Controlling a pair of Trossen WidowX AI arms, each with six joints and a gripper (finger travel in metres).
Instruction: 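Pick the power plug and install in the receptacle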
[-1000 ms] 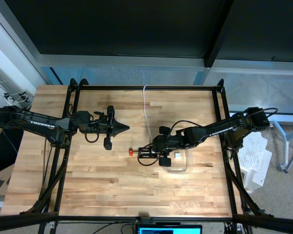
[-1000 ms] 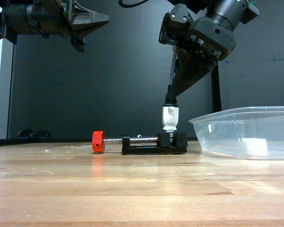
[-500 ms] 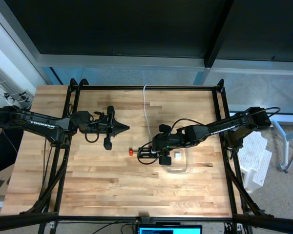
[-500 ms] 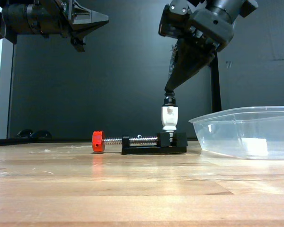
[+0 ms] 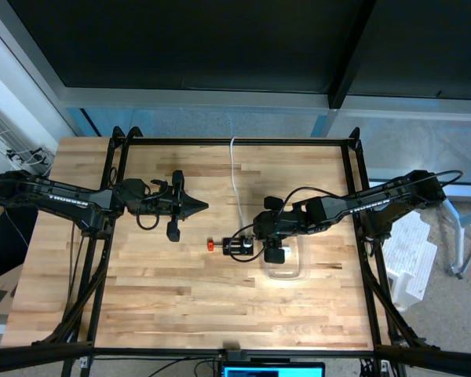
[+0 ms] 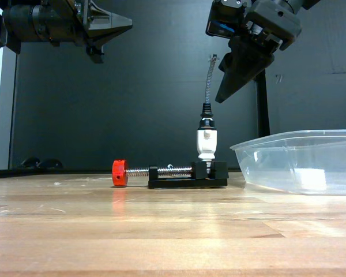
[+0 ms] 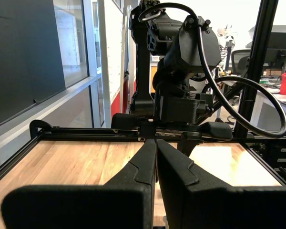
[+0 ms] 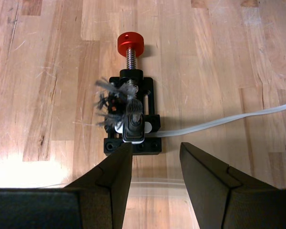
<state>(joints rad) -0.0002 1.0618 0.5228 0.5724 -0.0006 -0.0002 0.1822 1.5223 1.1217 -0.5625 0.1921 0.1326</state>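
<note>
The power plug (image 6: 206, 113), small and black with a springy lead rising from it, stands upright in the white receptacle (image 6: 206, 144). A black vise (image 6: 187, 174) with a red knob (image 6: 120, 172) clamps the receptacle. From the right wrist view the power plug (image 8: 132, 122) sits in the vise (image 8: 152, 143), just beyond the fingers. My right gripper (image 6: 224, 92) hangs open above and to the right of the plug, touching nothing. My left gripper (image 5: 200, 206) is shut and hovers high over the table's left half, far from the vise.
A clear plastic tray (image 6: 265, 164) with a small white cube (image 6: 311, 178) lies just right of the vise. The receptacle's white cable (image 5: 235, 173) runs to the table's far edge. A black frame (image 5: 235, 142) borders the table.
My right gripper has let go of the plug, opened, and risen up and to the right. The plug stays standing in the receptacle. The left arm has not moved.
</note>
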